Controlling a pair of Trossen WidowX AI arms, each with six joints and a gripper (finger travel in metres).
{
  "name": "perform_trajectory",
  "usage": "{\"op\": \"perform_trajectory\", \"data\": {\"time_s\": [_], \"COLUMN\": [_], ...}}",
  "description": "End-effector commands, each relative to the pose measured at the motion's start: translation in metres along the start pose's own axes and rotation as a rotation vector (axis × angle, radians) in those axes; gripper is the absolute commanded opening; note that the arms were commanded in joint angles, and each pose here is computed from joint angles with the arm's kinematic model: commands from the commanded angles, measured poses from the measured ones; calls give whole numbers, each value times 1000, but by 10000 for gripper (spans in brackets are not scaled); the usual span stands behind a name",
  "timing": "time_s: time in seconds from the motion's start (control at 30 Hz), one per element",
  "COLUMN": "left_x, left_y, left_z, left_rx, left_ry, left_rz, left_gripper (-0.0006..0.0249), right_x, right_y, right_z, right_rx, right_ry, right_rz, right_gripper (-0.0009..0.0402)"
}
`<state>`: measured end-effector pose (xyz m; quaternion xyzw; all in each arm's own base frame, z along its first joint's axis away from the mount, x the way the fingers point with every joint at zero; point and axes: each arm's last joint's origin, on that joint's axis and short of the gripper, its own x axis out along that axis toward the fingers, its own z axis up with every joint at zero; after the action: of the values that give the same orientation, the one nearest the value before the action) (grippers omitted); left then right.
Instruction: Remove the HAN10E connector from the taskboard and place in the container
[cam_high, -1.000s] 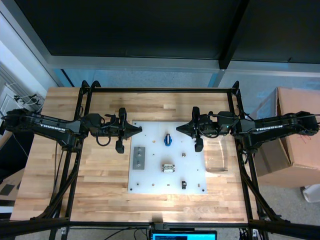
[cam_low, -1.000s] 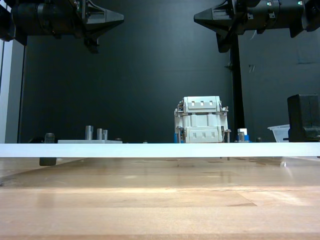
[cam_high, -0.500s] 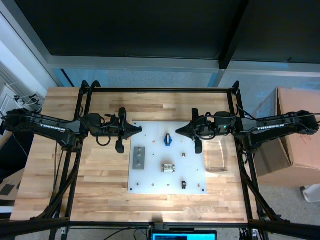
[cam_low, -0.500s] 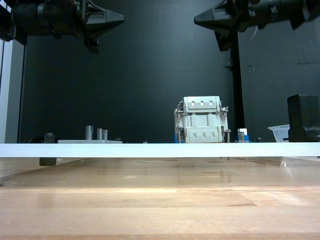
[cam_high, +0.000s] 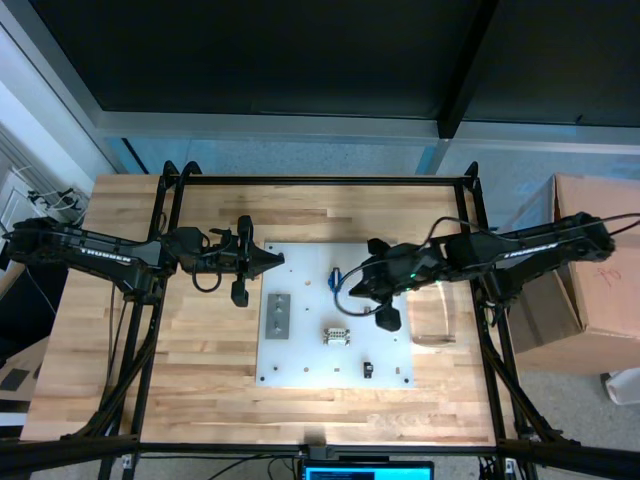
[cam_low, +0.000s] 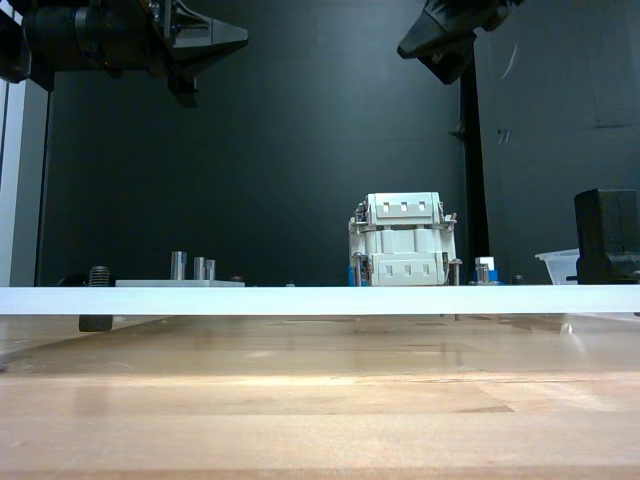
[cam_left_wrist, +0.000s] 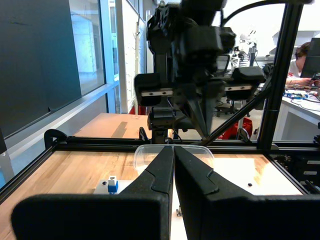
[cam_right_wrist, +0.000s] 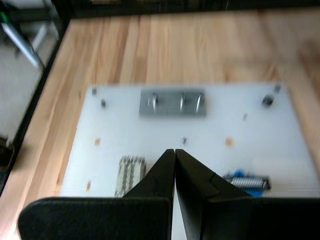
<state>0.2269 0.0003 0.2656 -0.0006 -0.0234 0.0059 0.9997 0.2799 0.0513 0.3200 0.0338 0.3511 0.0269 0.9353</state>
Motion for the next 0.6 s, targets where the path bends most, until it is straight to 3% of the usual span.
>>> {"op": "perform_trajectory", "data": {"time_s": [0.03,0.6], "left_x": [0,0], "left_y": [0,0], "left_z": [0,0], "left_rx": [0,0], "left_ry": [0,0], "left_rz": [0,0], "left_gripper": [0,0], "right_x": [8,55], "right_y": [9,41], "right_z": [10,59], "right_rx": [8,49], "right_ry": [114,482], "right_rz": [-7,-62], "right_gripper": [0,0]}}
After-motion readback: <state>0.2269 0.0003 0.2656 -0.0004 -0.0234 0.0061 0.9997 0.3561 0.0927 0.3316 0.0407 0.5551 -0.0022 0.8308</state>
